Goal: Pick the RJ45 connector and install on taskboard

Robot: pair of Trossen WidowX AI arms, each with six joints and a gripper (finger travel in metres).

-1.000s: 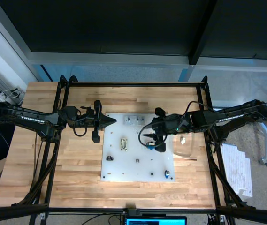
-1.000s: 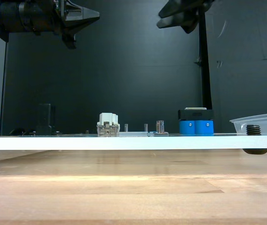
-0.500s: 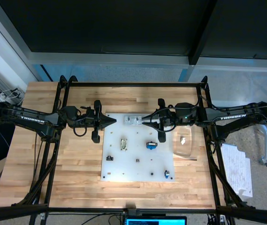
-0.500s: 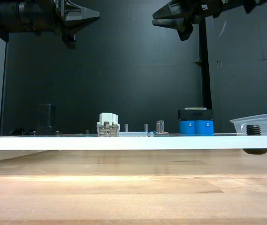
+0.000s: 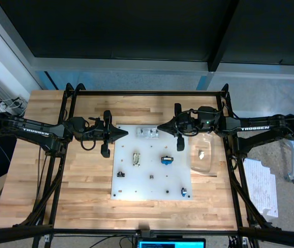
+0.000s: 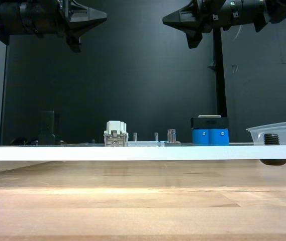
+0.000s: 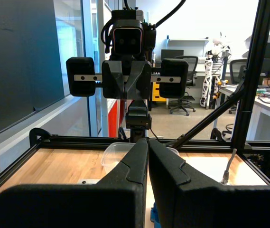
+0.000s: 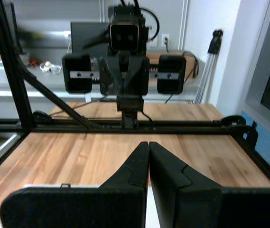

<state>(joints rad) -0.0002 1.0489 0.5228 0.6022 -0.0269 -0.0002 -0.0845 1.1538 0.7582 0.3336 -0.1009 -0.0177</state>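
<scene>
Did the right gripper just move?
Yes. The right gripper, shut, has pulled back from over the blue part to the white board's far edge. The left gripper hangs shut over its far-left corner.

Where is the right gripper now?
High view: the right gripper hangs shut over the white board's far edge, left of the clear tray; the left gripper, shut, over its far left corner.

Connector unlocatable; blue jack (image 5: pixel 184 192) too small

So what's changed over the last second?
The right gripper, shut and empty, rose and drew back from over the middle of the white board to its far edge, and now lies level. The left gripper and clear tray stayed put.
</scene>
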